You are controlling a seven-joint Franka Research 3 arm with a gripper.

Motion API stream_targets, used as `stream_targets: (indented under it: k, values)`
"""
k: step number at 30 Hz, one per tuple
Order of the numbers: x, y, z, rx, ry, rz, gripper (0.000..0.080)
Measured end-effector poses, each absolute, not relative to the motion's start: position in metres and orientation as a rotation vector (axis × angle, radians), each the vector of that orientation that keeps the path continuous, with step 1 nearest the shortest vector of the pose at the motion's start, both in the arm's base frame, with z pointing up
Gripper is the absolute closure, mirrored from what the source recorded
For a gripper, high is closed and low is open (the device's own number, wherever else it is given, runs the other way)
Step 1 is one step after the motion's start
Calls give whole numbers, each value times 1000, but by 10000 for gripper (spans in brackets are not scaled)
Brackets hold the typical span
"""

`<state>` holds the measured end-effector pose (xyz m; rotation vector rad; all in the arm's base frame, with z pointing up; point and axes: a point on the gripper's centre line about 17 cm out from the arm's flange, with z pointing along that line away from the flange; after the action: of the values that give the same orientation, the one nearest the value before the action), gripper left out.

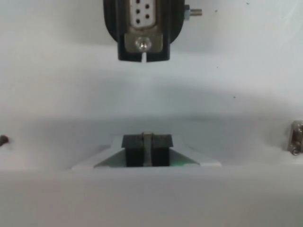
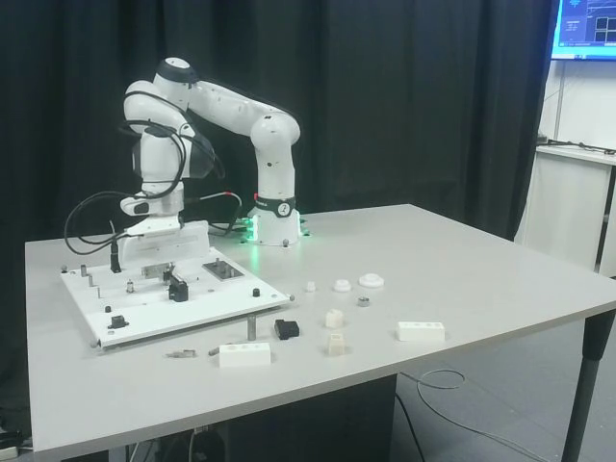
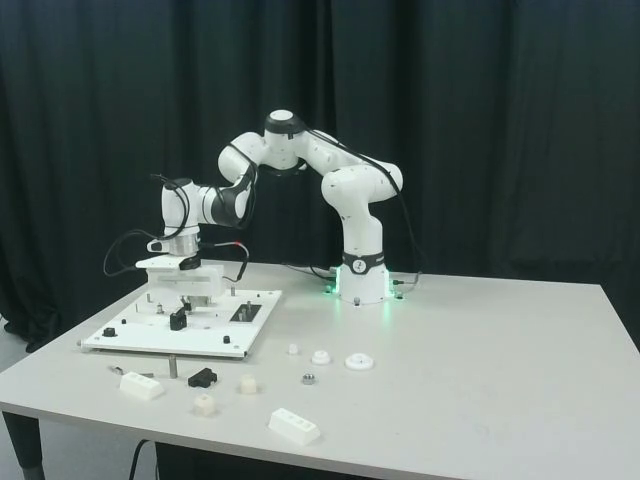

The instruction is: Remove square peg 1.

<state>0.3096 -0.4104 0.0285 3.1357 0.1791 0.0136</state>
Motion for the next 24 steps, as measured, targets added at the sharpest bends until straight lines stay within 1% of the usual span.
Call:
stream_targets:
  k: [13,24]
  values:
    - [309,-410,45,3122,194,-19,774]
    - [312,-411,77,3104,194,-24,774]
